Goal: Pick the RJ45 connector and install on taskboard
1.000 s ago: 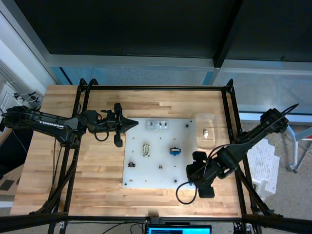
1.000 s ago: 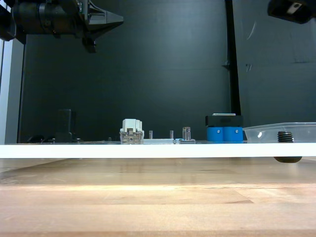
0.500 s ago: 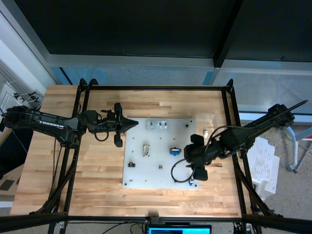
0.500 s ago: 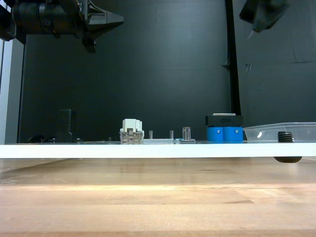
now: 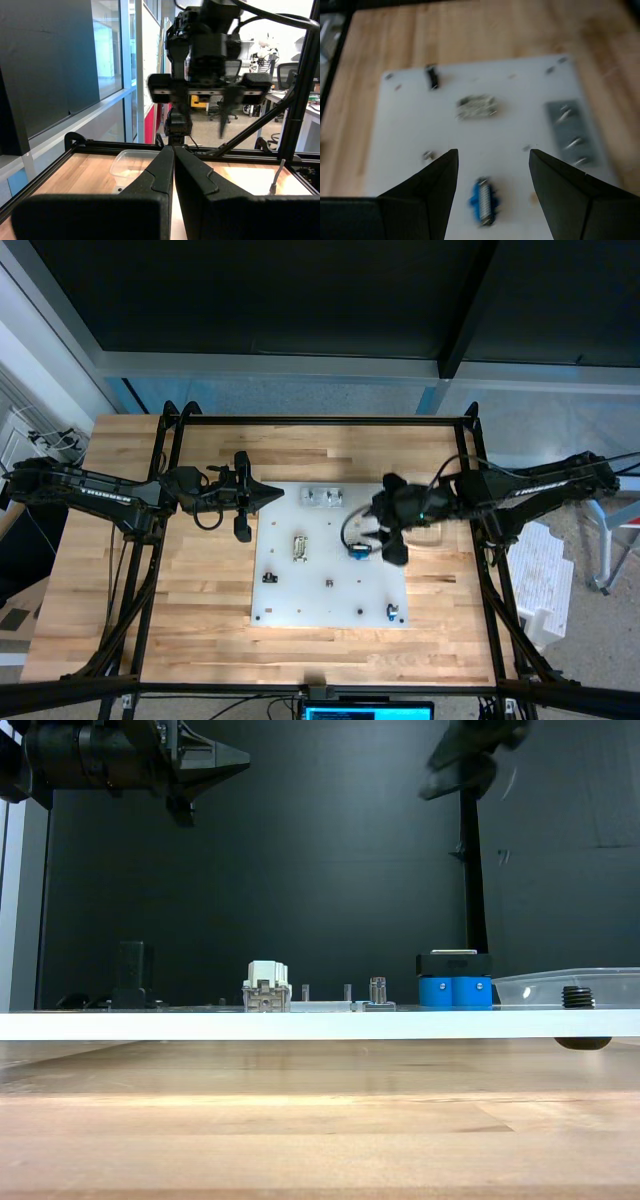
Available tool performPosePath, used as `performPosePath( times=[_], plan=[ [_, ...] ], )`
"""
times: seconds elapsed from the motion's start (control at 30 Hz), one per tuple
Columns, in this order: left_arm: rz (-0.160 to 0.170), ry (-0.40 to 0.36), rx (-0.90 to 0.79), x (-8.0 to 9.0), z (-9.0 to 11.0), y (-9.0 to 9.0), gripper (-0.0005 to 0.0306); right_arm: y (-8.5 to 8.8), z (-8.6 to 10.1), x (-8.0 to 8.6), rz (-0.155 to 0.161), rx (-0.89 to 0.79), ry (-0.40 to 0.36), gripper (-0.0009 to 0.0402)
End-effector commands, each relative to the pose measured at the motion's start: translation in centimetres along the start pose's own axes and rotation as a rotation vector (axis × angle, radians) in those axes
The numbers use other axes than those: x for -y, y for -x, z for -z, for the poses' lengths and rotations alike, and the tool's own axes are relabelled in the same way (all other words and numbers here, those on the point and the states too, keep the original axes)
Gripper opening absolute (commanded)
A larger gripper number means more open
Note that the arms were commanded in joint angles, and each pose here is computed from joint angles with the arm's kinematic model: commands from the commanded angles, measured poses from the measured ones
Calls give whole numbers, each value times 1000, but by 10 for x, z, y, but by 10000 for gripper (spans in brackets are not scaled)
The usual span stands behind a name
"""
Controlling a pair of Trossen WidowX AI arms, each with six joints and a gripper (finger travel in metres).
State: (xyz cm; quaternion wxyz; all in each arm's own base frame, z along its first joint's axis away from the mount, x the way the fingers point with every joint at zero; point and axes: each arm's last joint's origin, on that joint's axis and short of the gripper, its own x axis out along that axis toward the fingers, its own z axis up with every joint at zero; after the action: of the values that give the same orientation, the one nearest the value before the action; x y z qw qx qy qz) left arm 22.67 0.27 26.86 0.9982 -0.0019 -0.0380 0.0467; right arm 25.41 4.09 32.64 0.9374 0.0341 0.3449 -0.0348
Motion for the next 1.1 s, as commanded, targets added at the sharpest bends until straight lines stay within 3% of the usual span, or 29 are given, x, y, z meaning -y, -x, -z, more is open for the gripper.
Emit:
performPosePath(
  times=[0.03, 0.17, 0.3, 0.6, 0.7, 0.83, 1.1],
  plan=[
    [0, 0, 0, 0, 0, 0, 0, -2, 0, 8, 13, 54, 18, 195],
    [0, 0, 0, 0, 0, 0, 0, -3, -1, 18, 30, 125, 30, 173],
    [0, 0, 0, 0, 0, 0, 0, -7, 0, 27, 10, 201, 17, 141],
    [0, 0, 0, 0, 0, 0, 0, -12, 3, 39, 38, 334, 5, 68],
    [0, 0, 0, 0, 0, 0, 0, -15, 4, 41, -5, 390, 2, 41],
    [0, 0, 0, 0, 0, 0, 0, -17, 4, 42, -13, 463, -1, -2],
    [0, 0, 0, 0, 0, 0, 0, -20, 6, 44, 3, 569, -15, 1]
  ],
)
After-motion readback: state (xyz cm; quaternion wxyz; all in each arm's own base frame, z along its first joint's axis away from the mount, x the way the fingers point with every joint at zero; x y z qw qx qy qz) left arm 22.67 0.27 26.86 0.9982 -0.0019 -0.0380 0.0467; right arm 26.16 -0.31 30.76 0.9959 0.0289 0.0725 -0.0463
